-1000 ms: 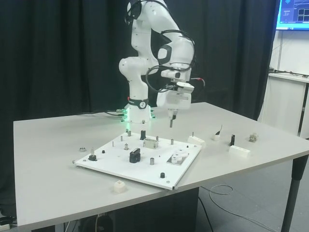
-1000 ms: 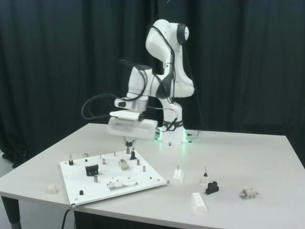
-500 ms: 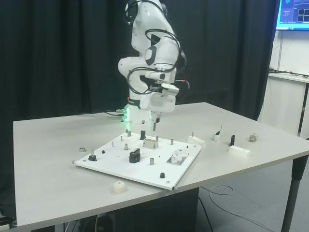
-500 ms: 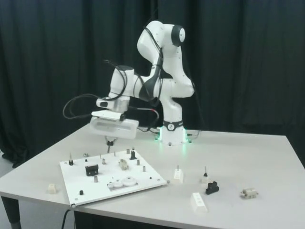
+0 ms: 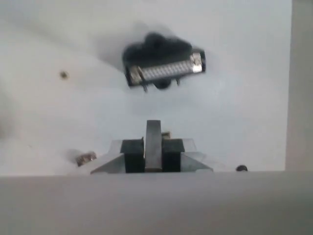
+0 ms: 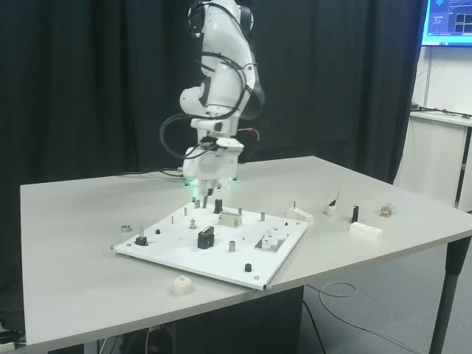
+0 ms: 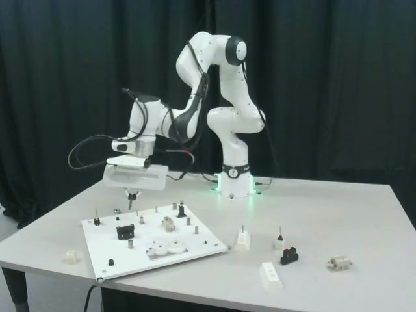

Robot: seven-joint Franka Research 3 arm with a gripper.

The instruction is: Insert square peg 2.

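Note:
My gripper (image 6: 207,193) (image 7: 132,196) hangs a little above the far left part of the white board (image 6: 221,259) (image 7: 195,244). In the wrist view its black pads (image 5: 132,154) are shut on a slim grey square peg (image 5: 153,139), which sticks out past the fingertips of the gripper (image 5: 153,156). Below the peg lies the white board (image 5: 244,98) with a black connector block (image 5: 164,66) showing a grey toothed face. A small metal stud (image 5: 86,157) stands close beside the fingers. I cannot see a hole under the peg.
The board carries several short pegs, a black block (image 6: 206,237) (image 7: 125,230) and two white gears (image 6: 272,238) (image 7: 166,247). A white cube (image 6: 181,284) (image 7: 71,257) lies off the board near the table's front. White blocks (image 6: 365,229) (image 7: 271,274) and small parts lie to the right.
The arm has swung leftward across the board with the peg in the gripper, from above the board's right side to its far left part, and has come lower.

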